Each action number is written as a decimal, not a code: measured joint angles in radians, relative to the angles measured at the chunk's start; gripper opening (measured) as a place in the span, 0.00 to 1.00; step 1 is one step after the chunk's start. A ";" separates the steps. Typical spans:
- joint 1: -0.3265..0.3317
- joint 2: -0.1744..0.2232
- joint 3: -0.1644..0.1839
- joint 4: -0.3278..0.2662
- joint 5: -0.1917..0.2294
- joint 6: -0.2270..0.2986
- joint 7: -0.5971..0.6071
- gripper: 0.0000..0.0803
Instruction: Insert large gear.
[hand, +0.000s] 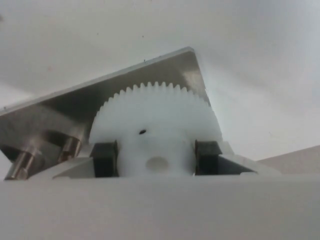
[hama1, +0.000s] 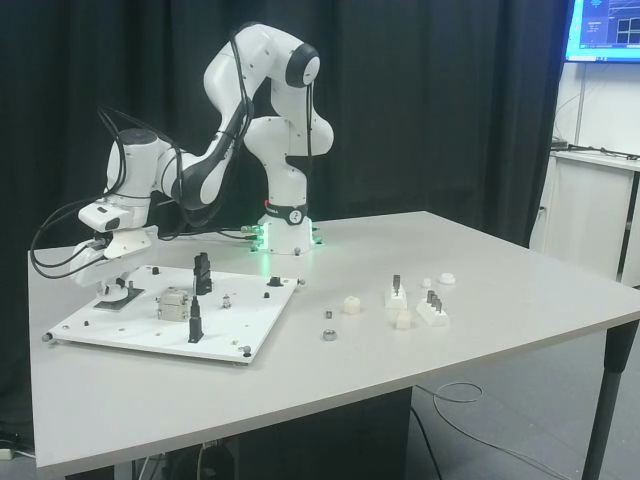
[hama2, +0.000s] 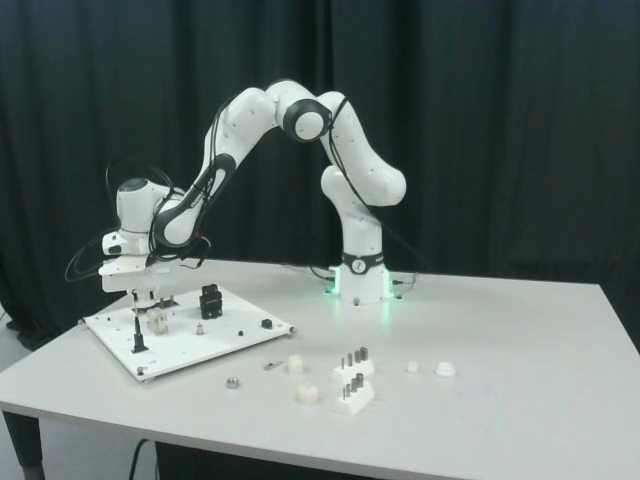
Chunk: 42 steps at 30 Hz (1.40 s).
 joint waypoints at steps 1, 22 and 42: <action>0.000 0.000 0.000 0.000 0.000 0.000 0.000 0.41; 0.007 -0.007 -0.014 0.050 -0.014 -0.032 0.084 0.97; 0.003 -0.012 -0.020 0.092 -0.030 -0.060 0.159 1.00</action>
